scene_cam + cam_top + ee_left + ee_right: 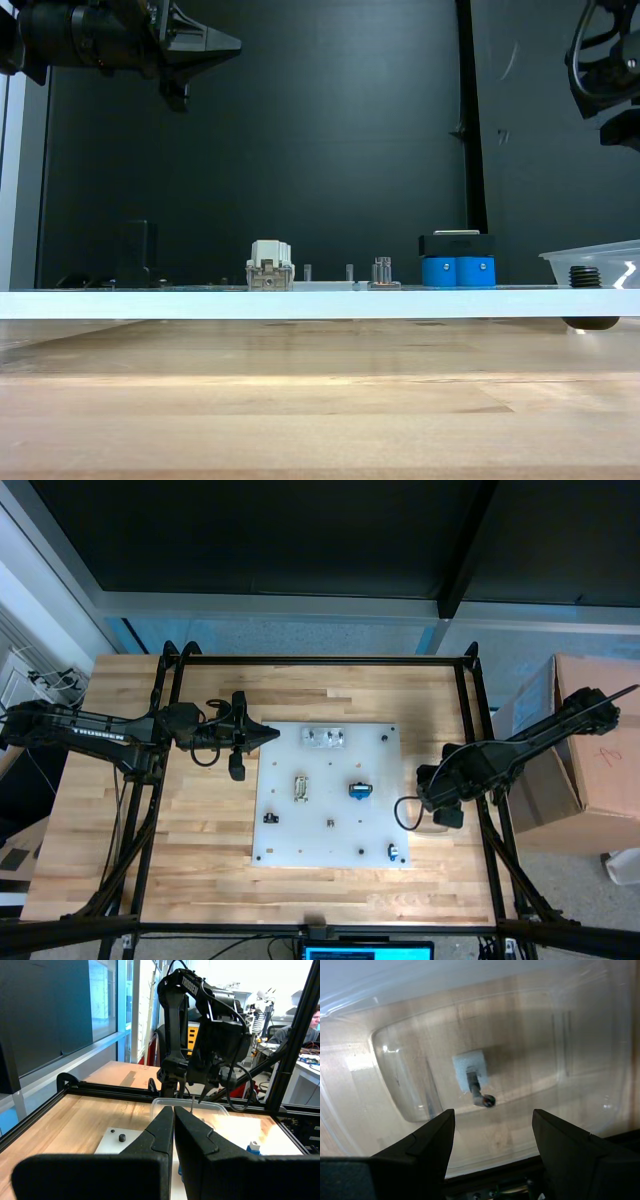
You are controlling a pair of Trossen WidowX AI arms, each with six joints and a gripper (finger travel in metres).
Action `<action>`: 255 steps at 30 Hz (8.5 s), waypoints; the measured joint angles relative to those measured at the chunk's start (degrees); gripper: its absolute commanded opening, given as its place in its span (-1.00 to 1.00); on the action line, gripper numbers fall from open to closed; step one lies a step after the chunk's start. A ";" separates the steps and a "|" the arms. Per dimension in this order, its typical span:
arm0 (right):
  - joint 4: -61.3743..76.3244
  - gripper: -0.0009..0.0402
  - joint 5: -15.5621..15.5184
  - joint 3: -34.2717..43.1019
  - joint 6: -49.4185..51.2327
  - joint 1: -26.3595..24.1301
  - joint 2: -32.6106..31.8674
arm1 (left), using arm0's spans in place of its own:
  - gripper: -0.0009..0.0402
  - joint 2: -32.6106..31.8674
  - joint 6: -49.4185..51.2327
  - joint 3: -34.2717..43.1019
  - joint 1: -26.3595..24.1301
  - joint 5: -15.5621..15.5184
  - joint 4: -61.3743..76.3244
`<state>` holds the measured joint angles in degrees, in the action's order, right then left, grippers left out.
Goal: Pick the RJ45 connector and install on the taskboard
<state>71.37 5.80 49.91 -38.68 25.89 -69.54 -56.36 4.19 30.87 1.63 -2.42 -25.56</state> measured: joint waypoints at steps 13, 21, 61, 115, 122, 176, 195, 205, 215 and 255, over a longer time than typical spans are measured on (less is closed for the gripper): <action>-6.69 0.09 0.04 -3.80 0.13 0.09 -1.25 | -0.96 0.00 0.00 0.00 0.00 0.00 0.00; -12.83 0.02 0.15 -8.28 1.97 0.02 -1.64 | -0.96 0.00 0.00 -0.02 0.02 0.00 -0.02; -13.27 -0.96 0.22 0.07 5.97 0.74 1.27 | -0.96 0.00 0.00 -0.02 0.00 -0.02 -0.02; -8.96 -0.96 -0.02 31.61 5.11 13.97 -31.45 | -0.96 0.00 0.00 -0.02 0.00 0.00 0.00; -10.97 -0.96 0.04 29.38 5.05 13.68 -31.34 | -0.96 0.00 0.00 -0.02 0.00 0.00 0.00; -13.88 -0.96 -0.15 26.36 4.63 12.50 -31.17 | -0.96 0.00 0.00 -0.02 0.00 0.00 -0.02; -5.01 -0.96 -1.11 35.54 4.46 12.39 -29.88 | -0.96 0.00 0.00 0.00 0.00 0.00 -0.02; -5.14 -0.96 -1.31 35.58 4.46 12.46 -29.20 | -0.96 0.00 0.00 0.00 0.00 -0.02 -0.02; -7.08 -0.96 -1.14 31.93 6.51 10.38 -27.21 | -0.96 0.00 0.00 -0.02 0.00 -0.02 0.02; -12.50 -0.96 -1.33 27.08 5.97 11.13 -27.19 | -0.96 0.00 0.00 0.00 0.00 0.00 0.00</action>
<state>58.87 4.47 76.99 -32.71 37.01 -96.73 -56.36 4.19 30.87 1.63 -2.42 -25.56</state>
